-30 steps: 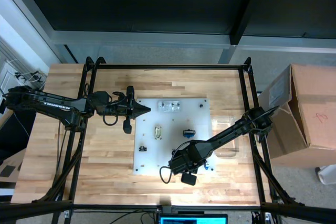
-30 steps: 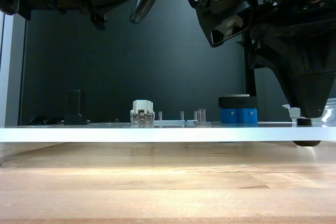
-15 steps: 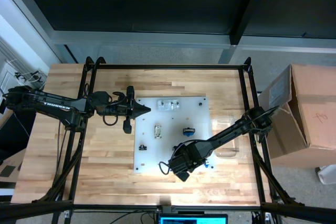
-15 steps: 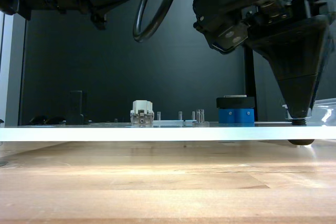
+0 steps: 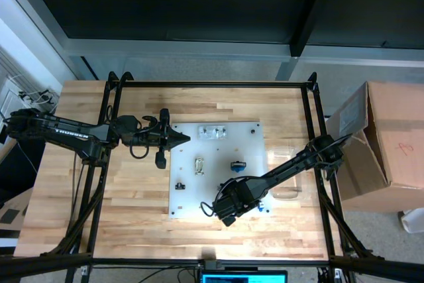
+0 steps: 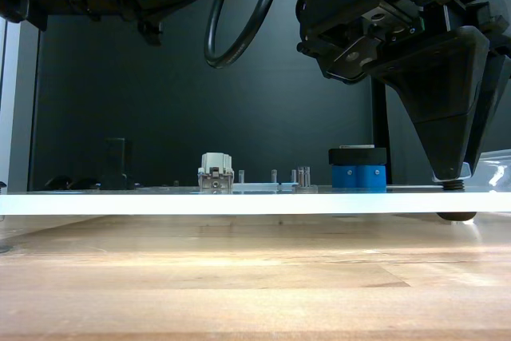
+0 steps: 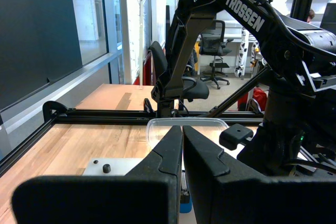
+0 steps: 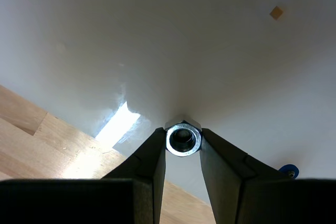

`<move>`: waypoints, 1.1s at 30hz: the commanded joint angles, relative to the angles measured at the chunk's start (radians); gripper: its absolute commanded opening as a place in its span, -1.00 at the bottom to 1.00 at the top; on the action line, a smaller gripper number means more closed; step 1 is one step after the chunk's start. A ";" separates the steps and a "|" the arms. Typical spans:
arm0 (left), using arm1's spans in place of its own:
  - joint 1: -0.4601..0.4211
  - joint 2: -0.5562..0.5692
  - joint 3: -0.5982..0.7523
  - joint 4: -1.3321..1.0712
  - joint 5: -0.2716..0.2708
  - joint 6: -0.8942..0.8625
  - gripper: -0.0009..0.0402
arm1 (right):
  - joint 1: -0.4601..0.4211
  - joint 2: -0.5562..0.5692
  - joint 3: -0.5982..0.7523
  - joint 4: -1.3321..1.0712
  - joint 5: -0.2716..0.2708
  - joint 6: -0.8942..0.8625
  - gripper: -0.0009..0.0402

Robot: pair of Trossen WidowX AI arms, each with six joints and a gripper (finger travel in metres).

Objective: Pick the M12 nut and place it on its threads and fasten

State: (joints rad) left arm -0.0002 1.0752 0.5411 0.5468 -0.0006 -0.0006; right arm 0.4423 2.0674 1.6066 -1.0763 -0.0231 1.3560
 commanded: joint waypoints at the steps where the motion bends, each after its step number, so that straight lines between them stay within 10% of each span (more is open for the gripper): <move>1: 0.000 0.000 0.000 0.000 0.000 0.000 -0.96 | 0.000 -0.002 0.002 0.005 -0.003 -0.002 -0.86; 33: 0.000 0.000 0.000 0.000 0.000 0.000 -0.96 | 0.000 -0.024 0.002 0.006 -0.004 -0.003 0.01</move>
State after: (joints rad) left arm -0.0002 1.0752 0.5411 0.5468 -0.0006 -0.0002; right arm 0.4412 2.0449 1.6100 -1.0687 -0.0227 1.3529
